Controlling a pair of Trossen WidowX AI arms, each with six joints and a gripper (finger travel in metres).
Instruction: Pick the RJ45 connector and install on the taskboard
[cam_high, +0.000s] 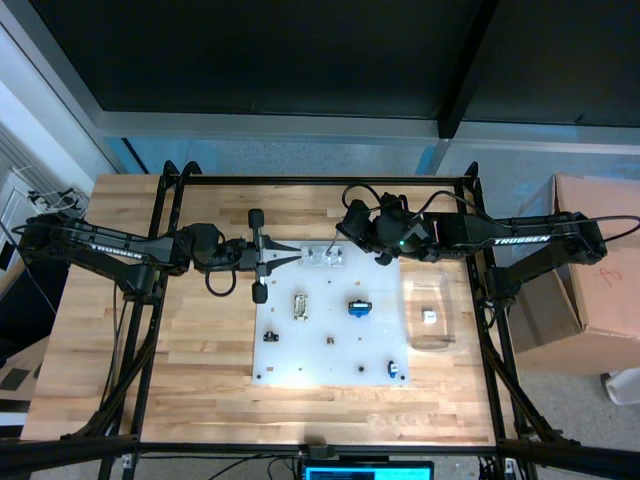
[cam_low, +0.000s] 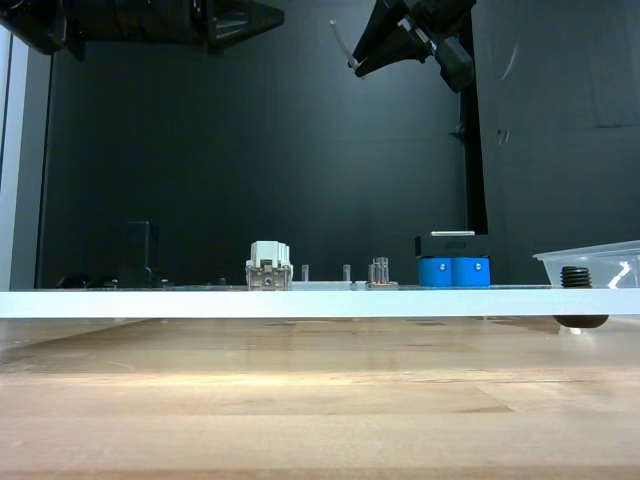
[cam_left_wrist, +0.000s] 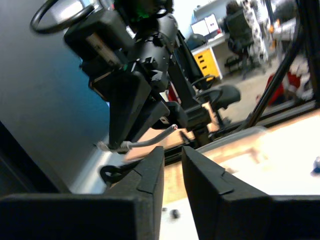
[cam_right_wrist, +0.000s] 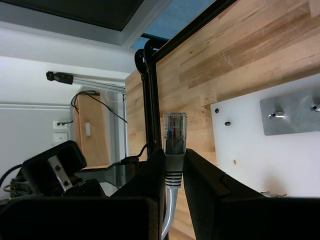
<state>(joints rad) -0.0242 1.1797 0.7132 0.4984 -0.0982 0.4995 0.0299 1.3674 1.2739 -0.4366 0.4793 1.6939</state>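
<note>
The RJ45 connector (cam_right_wrist: 175, 131), a clear plug with a grey boot and a short cable stub, is held in my right gripper (cam_right_wrist: 174, 159), clear of the board. In the high view, the right gripper (cam_high: 340, 236) hovers over the far edge of the white taskboard (cam_high: 330, 345), above a metal plate (cam_high: 325, 259). The cable stub (cam_high: 326, 248) sticks out of it. The low view shows this gripper (cam_low: 368, 58) well above the board. My left gripper (cam_high: 296, 253) faces it from the left with its fingers nearly together and nothing between them. Its camera sees the held cable (cam_left_wrist: 150, 142).
On the board stand a beige connector block (cam_high: 300, 305), a blue part (cam_high: 359, 308) and a small blue part (cam_high: 394, 370). A clear tray (cam_high: 437, 342) with a small white piece lies right of the board. A cardboard box (cam_high: 600, 270) stands beyond the table's right edge.
</note>
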